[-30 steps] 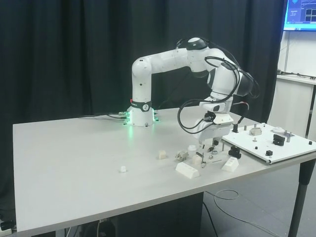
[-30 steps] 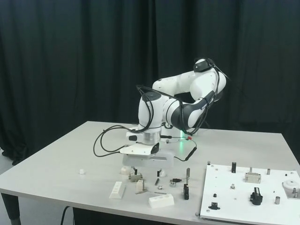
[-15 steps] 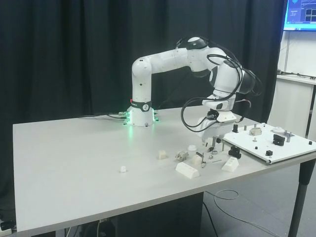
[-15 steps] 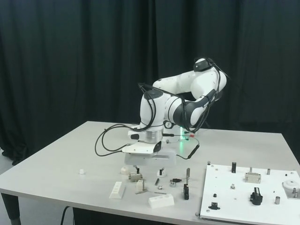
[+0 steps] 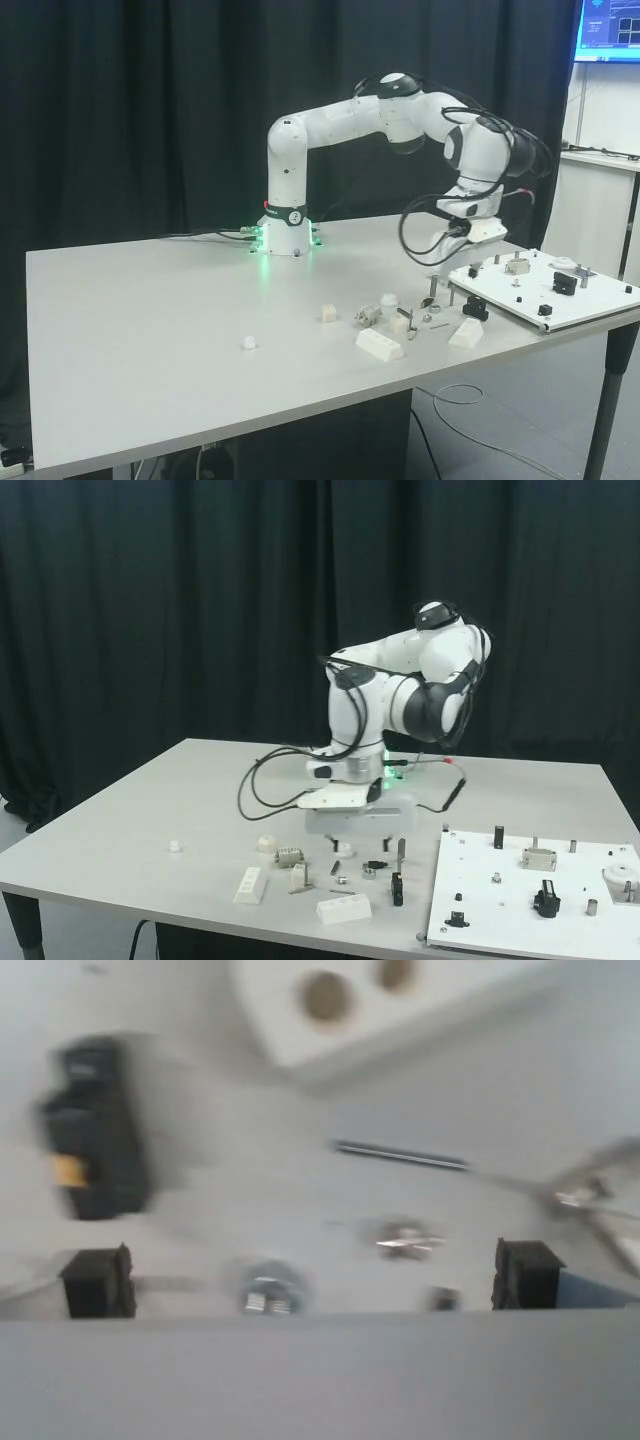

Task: Remove round peg 4.

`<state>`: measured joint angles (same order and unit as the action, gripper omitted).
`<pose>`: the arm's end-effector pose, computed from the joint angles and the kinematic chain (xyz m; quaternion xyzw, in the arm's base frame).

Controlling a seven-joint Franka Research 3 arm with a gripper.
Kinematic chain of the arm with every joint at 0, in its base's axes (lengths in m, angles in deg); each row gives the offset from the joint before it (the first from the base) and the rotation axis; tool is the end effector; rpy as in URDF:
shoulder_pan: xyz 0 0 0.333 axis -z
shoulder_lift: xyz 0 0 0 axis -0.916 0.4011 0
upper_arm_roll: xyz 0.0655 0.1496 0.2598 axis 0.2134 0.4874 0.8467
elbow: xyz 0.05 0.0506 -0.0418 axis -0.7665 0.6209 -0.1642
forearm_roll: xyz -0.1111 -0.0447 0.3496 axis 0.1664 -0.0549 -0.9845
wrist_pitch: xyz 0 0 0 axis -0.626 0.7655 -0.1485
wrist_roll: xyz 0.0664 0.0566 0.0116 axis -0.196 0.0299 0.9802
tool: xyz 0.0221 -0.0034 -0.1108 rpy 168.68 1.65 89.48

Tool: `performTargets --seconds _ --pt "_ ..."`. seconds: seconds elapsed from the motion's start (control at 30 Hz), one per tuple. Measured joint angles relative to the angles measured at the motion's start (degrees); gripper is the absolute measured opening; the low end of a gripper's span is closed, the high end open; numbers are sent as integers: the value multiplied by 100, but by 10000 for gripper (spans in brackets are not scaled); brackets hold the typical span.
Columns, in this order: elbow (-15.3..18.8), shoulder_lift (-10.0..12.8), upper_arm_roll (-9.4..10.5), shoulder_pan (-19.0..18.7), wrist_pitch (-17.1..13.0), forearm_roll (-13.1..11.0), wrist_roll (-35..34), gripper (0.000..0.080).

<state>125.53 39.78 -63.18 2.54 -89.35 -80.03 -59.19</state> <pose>0.6276 0.1151 0.2638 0.9551 -0.2880 -0.0659 0.0216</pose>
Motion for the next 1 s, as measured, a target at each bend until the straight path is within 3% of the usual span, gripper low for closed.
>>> performTargets --seconds 0.47,0.73,1.0 --pt "-688 -44 99 -557 30 -306 -724 800" --pt "-1305 -53 299 -781 -195 -336 -824 800" --pt "-1918 -55 631 -865 -628 -315 -670 800"
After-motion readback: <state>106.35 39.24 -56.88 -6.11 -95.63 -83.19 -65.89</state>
